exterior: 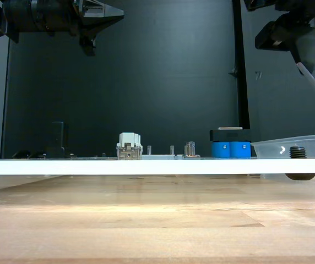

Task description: Pick the RJ45 connector and install on the taskboard

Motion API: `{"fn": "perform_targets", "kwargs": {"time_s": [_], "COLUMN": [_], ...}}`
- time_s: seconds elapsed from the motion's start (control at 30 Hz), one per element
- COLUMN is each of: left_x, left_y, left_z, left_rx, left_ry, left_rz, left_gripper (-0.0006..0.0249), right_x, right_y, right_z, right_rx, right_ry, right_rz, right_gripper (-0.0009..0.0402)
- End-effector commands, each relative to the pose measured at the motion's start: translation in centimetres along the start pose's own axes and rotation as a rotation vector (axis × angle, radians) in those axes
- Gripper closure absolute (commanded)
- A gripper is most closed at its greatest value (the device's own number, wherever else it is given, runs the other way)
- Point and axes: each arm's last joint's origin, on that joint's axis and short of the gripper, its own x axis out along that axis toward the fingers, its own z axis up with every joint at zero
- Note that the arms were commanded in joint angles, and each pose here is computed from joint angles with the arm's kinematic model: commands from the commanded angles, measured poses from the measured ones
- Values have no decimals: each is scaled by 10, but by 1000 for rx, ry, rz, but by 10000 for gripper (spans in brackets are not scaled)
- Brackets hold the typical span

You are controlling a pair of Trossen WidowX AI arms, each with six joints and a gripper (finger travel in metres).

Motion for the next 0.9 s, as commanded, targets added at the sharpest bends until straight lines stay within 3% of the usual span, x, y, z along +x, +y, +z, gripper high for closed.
{"fn": "perform_targets", "kwargs": {"time_s": [0.03, 0.3, 0.6, 0.9], "left_x": [0, 0, 0, 0], "left_y": [0, 0, 0, 0], "left_z": [0, 0, 0, 0], "left_rx": [0, 0, 0, 0], "left_ry": [0, 0, -1, -1], "left_rz": [0, 0, 0, 0], "left_gripper": [242, 242, 242, 242], "right_x": [4, 7, 15, 19], "right_y": [11, 38, 63, 70], "right_z": [3, 13, 28, 35], "right_rx": [13, 30, 62, 63], "right_ry": [10, -2, -7, -28], "right_rz": [0, 16, 24, 42], "right_gripper": [212, 155, 154, 154]}}
